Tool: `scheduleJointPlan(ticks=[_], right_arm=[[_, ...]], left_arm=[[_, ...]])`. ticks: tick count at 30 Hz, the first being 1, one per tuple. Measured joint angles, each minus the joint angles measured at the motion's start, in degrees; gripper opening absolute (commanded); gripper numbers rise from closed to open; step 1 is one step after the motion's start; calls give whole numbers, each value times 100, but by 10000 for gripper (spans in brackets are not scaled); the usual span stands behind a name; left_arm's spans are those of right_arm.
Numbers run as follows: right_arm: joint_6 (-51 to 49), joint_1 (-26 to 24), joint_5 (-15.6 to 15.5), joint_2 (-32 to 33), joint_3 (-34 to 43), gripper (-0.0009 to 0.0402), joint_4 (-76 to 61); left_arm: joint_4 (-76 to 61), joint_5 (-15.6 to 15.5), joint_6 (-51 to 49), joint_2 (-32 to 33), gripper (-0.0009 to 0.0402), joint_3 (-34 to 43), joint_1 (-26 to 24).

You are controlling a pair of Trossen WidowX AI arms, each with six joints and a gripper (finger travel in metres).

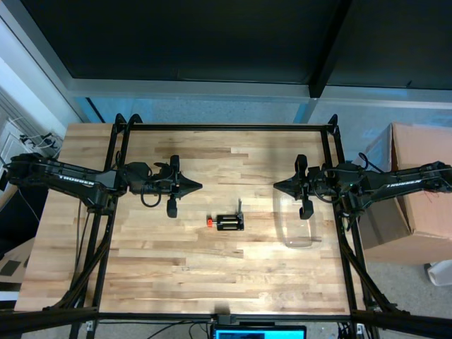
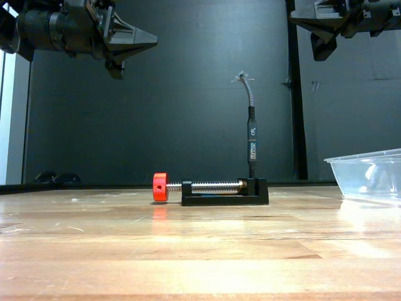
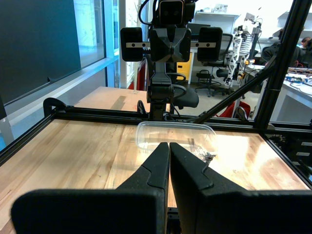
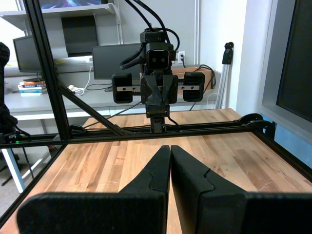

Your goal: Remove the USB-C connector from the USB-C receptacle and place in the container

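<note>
While the connector [image 2: 252, 141] stands plugged in at centre, left gripper [image 1: 200, 186] and right gripper [image 1: 275, 187] hover high, pressed together, empty; next, one likely opens and descends.

In the low view the left gripper [image 2: 154, 41] hangs high over the left of the surface [image 2: 200, 251], its arm cut off by the top and left edges. The right gripper [image 2: 292, 21], high at the right, is clipped by the top edge. The container [image 2: 366, 172] runs off the right edge. The USB-C connector [image 2: 252, 147] stands upright, its plug end hidden behind the black clamp [image 2: 225, 200]. It seems seated, but how deep cannot be told.
</note>
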Motion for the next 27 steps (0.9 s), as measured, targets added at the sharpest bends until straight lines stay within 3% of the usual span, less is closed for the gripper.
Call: scheduleJointPlan(ticks=[1, 2, 3, 5, 8, 11, 19, 27], right_arm=[[13, -118, -61, 4, -26, 0, -13], [96, -525, -595, -9, -129, 0, 76], [162, -743, -852, -9, -192, 0, 81], [192, -817, -704, 13, -208, 0, 44], [177, -769, -879, -2, -205, 0, 101], [184, -796, -741, 2, -205, 0, 68], [352, -741, -894, 83, -83, 0, 28], [372, -494, -938, 739, 1032, 0, -2271]], left_arm=[[2, 0, 0, 0, 0, 0, -2], [0, 0, 0, 0, 0, 0, -2], [4, 0, 0, 0, 0, 0, 0], [2, 2, 0, 0, 0, 0, -2], [7, 2, 0, -2, 0, 0, -2], [9, 17, 2, 0, 0, 0, -2], [7, 22, 0, 0, 0, 0, 0], [-4, 20, 2, 0, 0, -2, 0]])
